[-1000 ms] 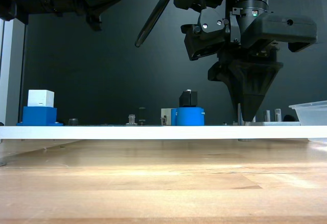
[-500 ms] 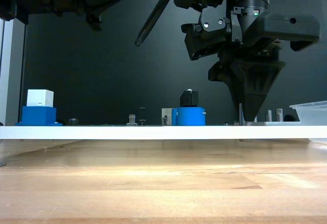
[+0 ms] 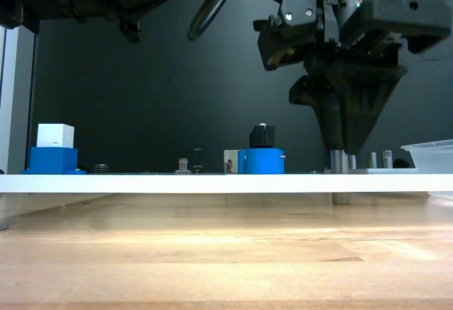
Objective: Pick the 16mm cylinder and place it in the taskboard
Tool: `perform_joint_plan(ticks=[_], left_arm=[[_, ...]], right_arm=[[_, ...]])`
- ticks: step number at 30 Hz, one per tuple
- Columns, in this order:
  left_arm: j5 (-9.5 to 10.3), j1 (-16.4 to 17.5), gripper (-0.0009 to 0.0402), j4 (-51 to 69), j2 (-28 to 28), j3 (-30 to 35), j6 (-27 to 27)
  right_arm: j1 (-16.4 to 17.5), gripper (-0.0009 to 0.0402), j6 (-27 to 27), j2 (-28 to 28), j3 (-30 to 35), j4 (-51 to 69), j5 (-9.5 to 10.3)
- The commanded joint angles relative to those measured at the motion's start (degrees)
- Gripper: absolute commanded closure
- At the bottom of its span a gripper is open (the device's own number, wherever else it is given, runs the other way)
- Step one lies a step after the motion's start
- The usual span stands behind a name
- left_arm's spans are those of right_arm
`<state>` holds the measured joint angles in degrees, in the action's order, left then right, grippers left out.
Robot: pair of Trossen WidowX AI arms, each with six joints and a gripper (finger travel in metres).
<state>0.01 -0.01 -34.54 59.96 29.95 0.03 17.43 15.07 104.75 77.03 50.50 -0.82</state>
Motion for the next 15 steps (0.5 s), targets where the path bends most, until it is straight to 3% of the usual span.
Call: perform_joint_plan(ticks=[1, 15], left_arm=[[0.00, 0.00, 0.0393, -0.02, 0.02, 0.00, 0.02], [0.00, 0.00, 0.0393, -0.02, 0.02, 0.00, 0.00]], right_arm=[[-0.02, 0.0223, -0.02, -1.20, 0.04, 0.61, -1.14], [-0.02, 0.0228, 0.04, -5.14, 0.04, 4.00, -1.14]])
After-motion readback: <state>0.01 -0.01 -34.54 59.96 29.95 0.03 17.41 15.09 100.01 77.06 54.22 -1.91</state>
